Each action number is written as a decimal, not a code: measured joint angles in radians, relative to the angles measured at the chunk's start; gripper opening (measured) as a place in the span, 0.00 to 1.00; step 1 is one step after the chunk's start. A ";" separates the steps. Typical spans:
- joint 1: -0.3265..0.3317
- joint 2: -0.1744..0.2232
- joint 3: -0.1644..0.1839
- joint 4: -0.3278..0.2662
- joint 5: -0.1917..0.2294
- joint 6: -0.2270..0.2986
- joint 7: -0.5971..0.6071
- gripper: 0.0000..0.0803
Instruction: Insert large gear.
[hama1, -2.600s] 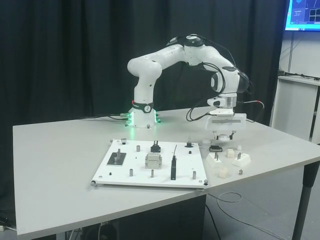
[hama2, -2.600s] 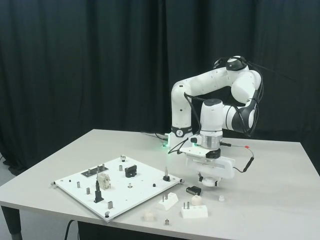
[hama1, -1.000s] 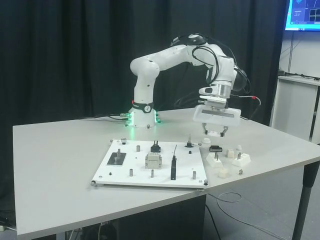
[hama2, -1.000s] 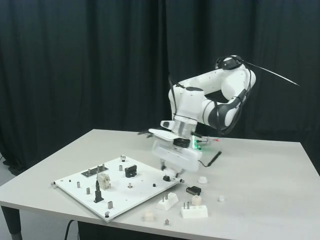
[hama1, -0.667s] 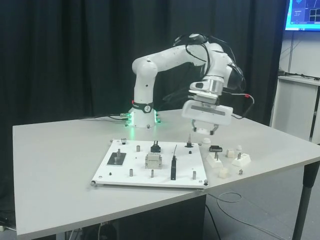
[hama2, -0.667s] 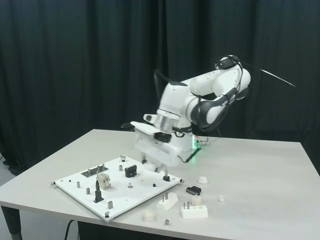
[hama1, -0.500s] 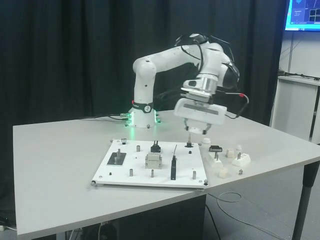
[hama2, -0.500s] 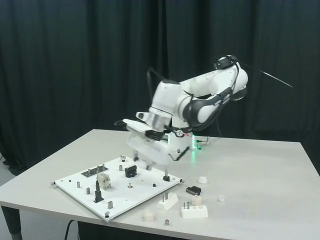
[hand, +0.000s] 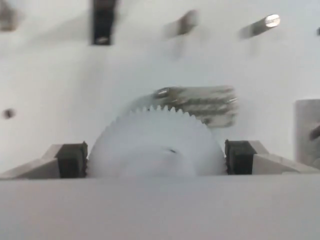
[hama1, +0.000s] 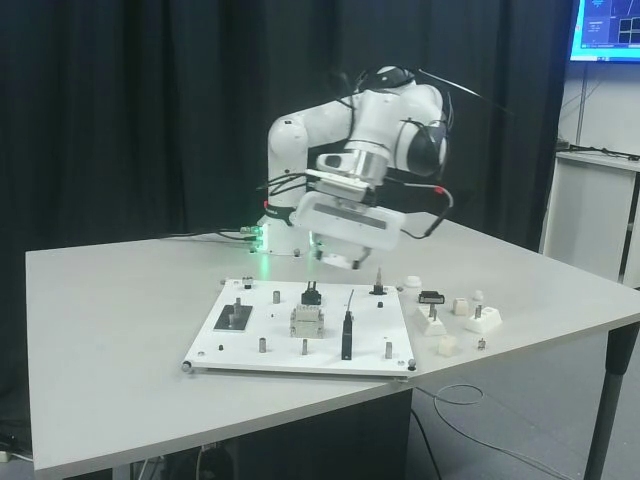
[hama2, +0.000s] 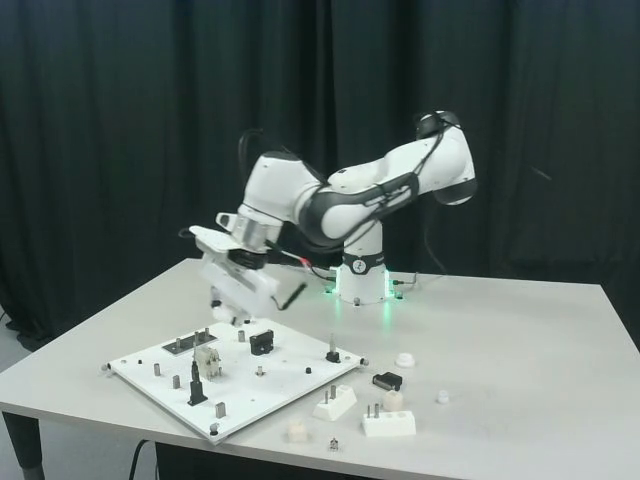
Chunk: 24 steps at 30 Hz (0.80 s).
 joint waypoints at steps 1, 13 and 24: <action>-0.013 0.000 -0.001 0.000 0.006 -0.004 -0.015 0.74; -0.173 0.029 -0.007 0.002 0.118 -0.065 -0.161 0.74; -0.314 0.071 0.000 0.039 0.182 -0.162 -0.259 0.74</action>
